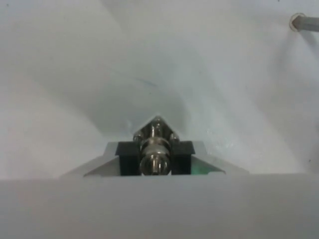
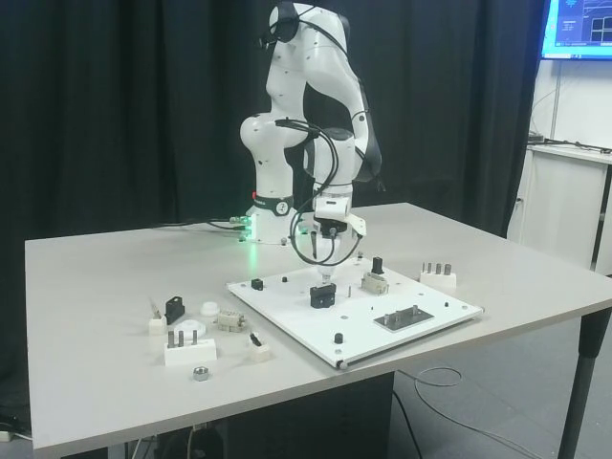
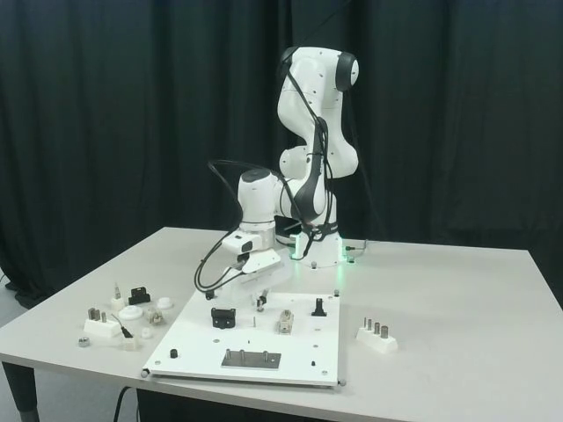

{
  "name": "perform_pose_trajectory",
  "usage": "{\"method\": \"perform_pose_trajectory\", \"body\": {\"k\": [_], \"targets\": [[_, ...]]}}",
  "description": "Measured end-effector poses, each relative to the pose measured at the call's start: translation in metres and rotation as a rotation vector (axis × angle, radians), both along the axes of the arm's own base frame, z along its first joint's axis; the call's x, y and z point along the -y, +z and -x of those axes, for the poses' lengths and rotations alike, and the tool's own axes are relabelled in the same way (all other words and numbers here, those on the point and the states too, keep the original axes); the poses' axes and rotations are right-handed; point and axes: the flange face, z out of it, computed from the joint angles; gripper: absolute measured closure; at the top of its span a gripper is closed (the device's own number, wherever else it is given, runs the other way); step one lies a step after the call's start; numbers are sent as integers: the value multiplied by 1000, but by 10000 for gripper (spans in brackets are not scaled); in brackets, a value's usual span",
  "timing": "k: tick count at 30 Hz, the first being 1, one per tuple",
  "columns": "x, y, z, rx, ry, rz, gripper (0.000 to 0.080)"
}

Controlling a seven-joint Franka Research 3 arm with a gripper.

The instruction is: Insert BNC.

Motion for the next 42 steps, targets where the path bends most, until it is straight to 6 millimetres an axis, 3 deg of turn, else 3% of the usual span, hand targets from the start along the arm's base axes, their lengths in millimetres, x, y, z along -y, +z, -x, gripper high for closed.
{"method": "perform_pose_trajectory", "body": {"k": [42], "targets": [[-2, 0, -4, -23, 360, -14, 677]]}}
